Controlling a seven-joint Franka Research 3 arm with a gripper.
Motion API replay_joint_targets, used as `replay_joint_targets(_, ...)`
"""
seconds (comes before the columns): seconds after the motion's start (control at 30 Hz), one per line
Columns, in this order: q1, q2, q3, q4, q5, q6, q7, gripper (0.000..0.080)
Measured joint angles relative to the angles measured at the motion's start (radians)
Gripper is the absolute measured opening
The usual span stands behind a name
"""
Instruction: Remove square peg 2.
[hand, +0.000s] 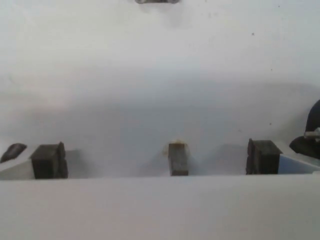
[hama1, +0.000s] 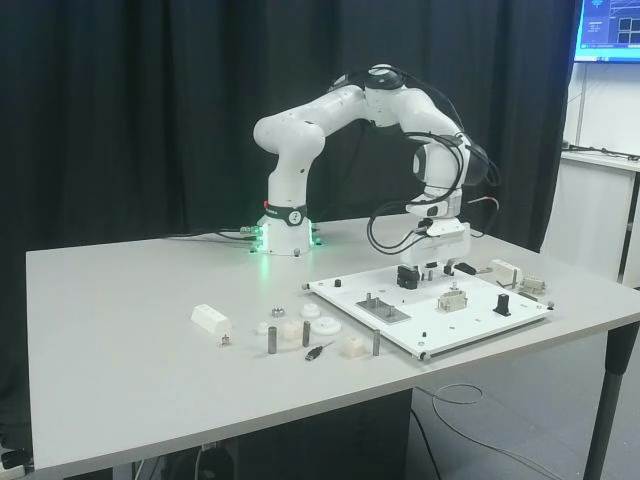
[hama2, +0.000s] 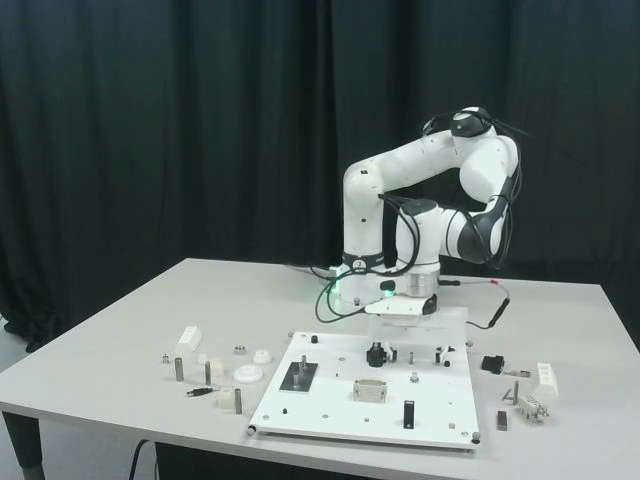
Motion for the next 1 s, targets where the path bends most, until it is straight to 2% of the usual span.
replay_joint_targets(0.43,0.000,0.000,0.010,-0.009,0.012,0.013,-0.016,0.0800)
replay_joint_targets(0.47,-0.001,0.000,0.010,-0.009,0.013,0.013,-0.016,0.0701)
replay_joint_targets(0.77,-0.001,0.001,0.010,-0.012,0.013,0.021,-0.019,0.0701)
replay_joint_targets(0.8,-0.001,0.001,0.010,-0.012,0.013,0.022,-0.020,0.0336)
replay_joint_targets(0.93,-0.001,0.001,0.011,-0.016,0.013,0.023,-0.024,0.0336)
replay_joint_targets(0.97,-0.001,0.001,0.011,-0.017,0.013,0.023,-0.024,0.0155)
replay_joint_targets(1.0,-0.001,0.001,0.011,-0.019,0.013,0.024,-0.024,0.0155)
